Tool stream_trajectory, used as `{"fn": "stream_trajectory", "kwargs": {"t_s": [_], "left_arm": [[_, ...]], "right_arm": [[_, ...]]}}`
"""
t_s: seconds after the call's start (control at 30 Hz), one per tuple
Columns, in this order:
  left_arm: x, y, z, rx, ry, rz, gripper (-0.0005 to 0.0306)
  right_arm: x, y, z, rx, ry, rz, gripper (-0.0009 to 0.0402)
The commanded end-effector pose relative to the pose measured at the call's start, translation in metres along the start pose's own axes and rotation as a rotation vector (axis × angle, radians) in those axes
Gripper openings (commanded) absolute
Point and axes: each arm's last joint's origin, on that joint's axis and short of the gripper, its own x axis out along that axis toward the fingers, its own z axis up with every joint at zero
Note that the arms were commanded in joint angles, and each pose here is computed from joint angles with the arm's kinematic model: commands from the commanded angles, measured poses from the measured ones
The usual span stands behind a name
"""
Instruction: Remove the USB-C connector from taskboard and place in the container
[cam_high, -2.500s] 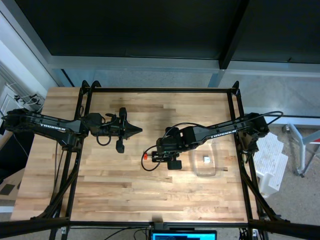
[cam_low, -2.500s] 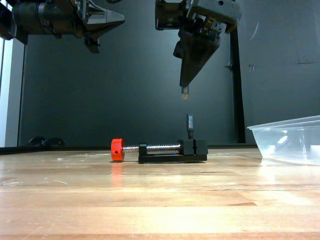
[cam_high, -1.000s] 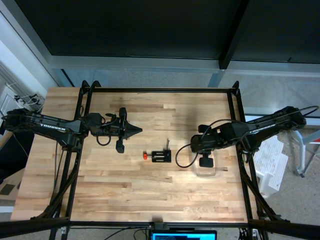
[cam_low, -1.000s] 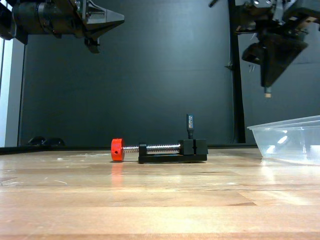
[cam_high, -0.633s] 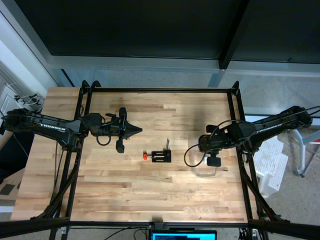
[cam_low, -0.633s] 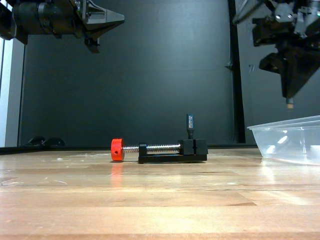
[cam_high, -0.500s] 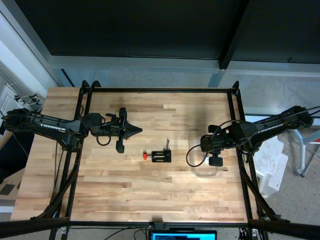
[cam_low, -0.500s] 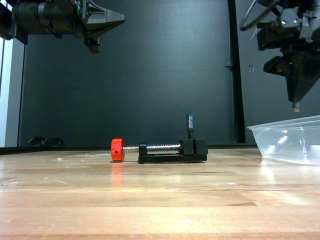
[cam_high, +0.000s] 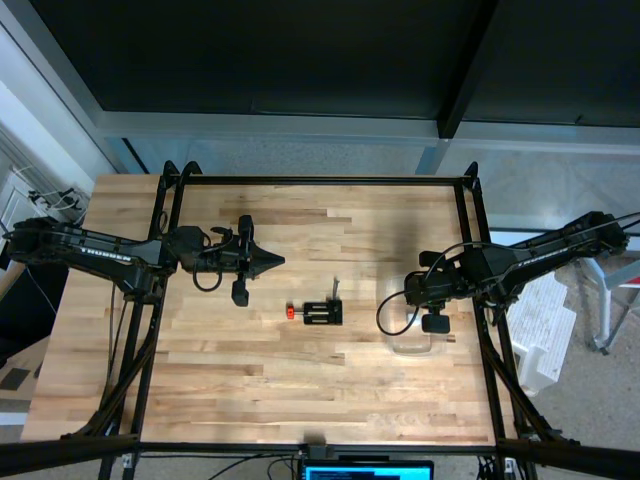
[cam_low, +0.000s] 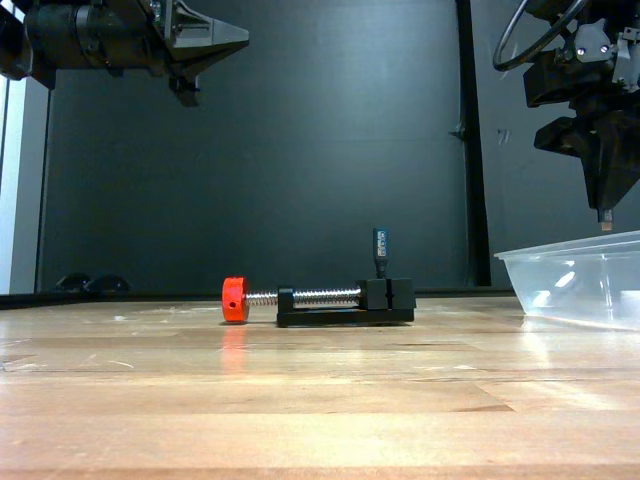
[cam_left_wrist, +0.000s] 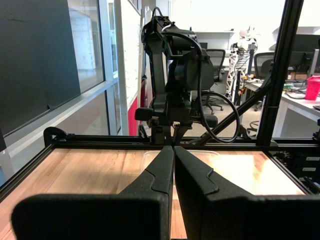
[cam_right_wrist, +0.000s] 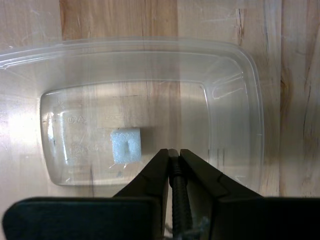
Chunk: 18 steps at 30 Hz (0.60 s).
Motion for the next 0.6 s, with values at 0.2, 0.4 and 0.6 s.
{"fn": "stream_trajectory", "kwargs": {"t_s": [0.2,0.4,0.6], "left_arm": [[0.0001,0.0,-0.0001,0.0,0.0,0.0,0.0],[0.0001,0.0,-0.0001,0.0,0.0,0.0,0.0],[0.0001,0.0,-0.0001,0.0,0.0,0.0,0.0]], "right_arm": [[0.0004,0.0009,0.0001,-0.004,0.002,-0.002,0.0094],[0.0002,0.0007,0.0,-0.001,-0.003,-0.016,0.0123],[-0.0024,0.0006,0.0004,0.018,0.002,-0.017,0.0149]]}}
